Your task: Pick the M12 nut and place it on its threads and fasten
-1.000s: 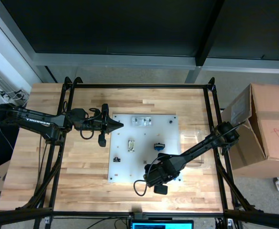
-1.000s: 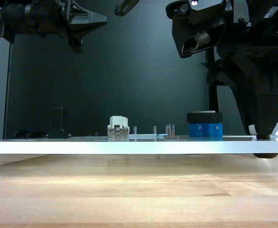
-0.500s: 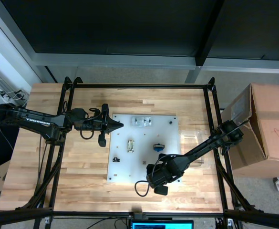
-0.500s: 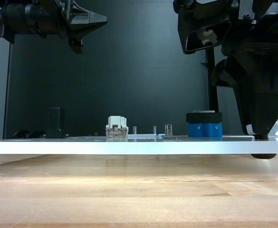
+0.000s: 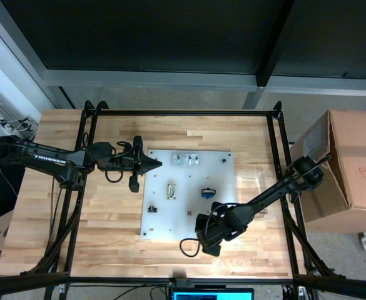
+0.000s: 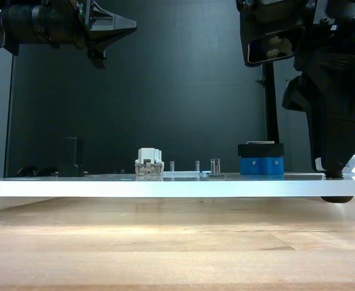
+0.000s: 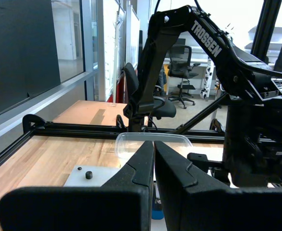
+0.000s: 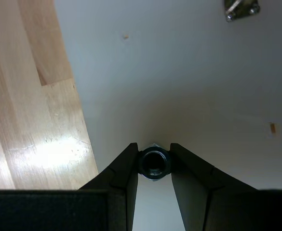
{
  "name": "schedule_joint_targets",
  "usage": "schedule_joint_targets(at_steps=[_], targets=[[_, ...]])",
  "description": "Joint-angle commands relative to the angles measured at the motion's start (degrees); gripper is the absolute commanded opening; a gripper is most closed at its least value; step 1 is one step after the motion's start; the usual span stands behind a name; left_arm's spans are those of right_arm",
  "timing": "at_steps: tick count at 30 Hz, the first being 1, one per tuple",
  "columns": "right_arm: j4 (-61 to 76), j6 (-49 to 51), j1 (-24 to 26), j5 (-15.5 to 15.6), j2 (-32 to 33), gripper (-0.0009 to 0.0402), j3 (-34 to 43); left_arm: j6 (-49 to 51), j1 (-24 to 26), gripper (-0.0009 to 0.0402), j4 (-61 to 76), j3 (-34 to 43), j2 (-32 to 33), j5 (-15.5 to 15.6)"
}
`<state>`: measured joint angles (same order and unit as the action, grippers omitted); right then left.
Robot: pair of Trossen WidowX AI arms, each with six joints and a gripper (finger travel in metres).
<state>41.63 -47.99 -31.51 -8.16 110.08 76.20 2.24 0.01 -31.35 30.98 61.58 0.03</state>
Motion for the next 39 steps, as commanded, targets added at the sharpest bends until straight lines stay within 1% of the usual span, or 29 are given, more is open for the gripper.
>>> schedule_joint_targets(at_steps=[1, 5, 8, 13, 16, 20, 35, 37, 39], targets=[[0.0, -3.2, -0.2, -0.1, 0.2, 0.0, -0.3, 0.0, 0.0, 0.0, 0.0, 0.0, 0.0, 0.0], [0.1, -8.0, -0.3, -0.9, 0.2, 0.0, -0.3, 0.0, 0.0, 0.0, 0.0, 0.0, 0.0, 0.0], [0.5, -15.2, -0.3, -1.6, 0.2, 0.0, -0.3, 0.0, 0.0, 0.0, 0.0, 0.0, 0.0, 0.0], [1.6, -27.6, -0.3, -4.3, 0.2, 0.0, -0.2, 0.0, 0.0, 0.0, 0.0, 0.0, 0.0, 0.0], [1.6, -31.1, -0.2, -4.4, 0.2, 0.0, -0.2, 0.0, 0.0, 0.0, 0.0, 0.0, 0.0, 0.0], [1.6, -32.6, -0.3, -4.8, 0.2, 0.0, -0.2, 0.0, 0.0, 0.0, 0.0, 0.0, 0.0, 0.0], [1.8, -32.0, -0.3, -4.8, 0.2, 0.0001, 0.4, 0.0, 0.0, 0.0, 0.0, 0.0, 0.0, 0.0], [1.8, -31.8, -0.3, -4.8, 0.2, 0.0006, 0.7, 0.0, 0.0, 0.0, 0.0, 0.0, 0.0, 0.0], [1.8, -31.4, -0.3, -4.7, 0.2, 0.0021, 0.9, 0.0, 0.0, 0.0, 0.0, 0.0, 0.0, 0.0]])
